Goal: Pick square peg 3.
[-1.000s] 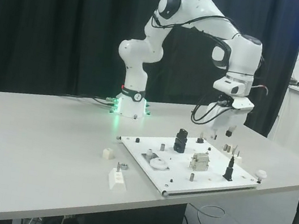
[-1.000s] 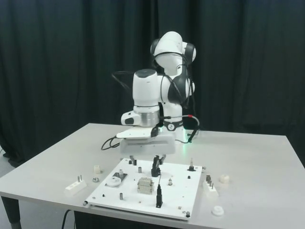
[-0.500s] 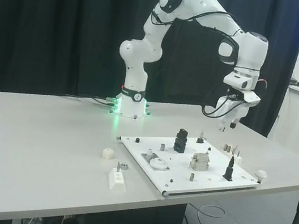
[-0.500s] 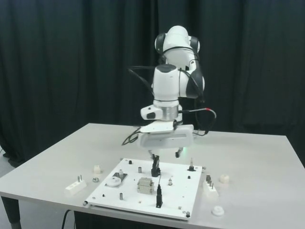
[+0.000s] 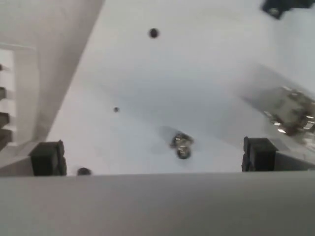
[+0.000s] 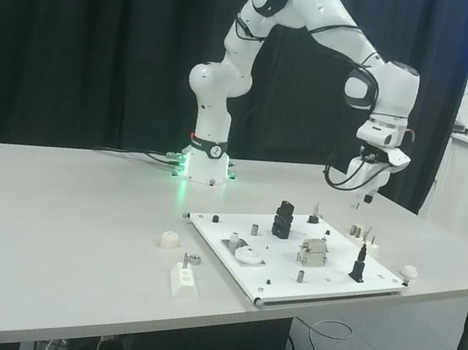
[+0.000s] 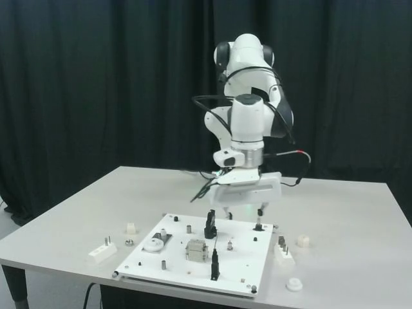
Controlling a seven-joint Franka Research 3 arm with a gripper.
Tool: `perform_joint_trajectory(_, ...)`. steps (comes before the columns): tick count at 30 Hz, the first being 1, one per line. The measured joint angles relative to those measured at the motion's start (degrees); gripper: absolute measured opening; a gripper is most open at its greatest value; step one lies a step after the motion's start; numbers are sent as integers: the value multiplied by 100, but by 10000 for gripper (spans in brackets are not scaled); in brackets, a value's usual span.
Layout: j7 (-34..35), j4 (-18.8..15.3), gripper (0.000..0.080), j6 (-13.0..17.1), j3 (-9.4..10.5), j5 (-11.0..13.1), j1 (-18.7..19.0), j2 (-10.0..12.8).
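A white peg holder [image 6: 373, 249] stands on the table just off the white board's [image 6: 323, 284] right edge, with short grey pegs [image 6: 355, 231] upright beside it. I cannot tell which of them is square peg 3. The second room view shows the holder [image 7: 283, 253] right of the board [image 7: 251, 257]. My gripper [image 6: 365, 195] hangs open and holds nothing, well above the board's far right corner and short of the holder. In the wrist view the black fingertips [image 5: 48, 158] stand wide apart, with the holder [image 5: 24, 93] off to one side.
On the board stand a black connector [image 6: 281, 219], a grey metal block [image 6: 313, 253], a tall black plug [image 6: 359, 266], a black knob [image 6: 313, 218] and a white disc [image 6: 248, 255]. A white cap [image 6: 409, 273] lies by the board's right corner. A small white block [image 6: 169, 239] and a white bracket [image 6: 183, 278] lie to its left.
The arm has swung from over the board's middle towards its far right corner and risen. The fingers have stayed open and hold nothing.
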Motion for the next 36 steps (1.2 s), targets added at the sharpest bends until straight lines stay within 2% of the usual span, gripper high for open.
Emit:
perform_joint_trajectory(18, 433, -776, 800, 763, 1, 1, 671, -83)
perform_joint_trajectory(36, 880, -1442, 800, 1500, 6, 0, 1041, -86)
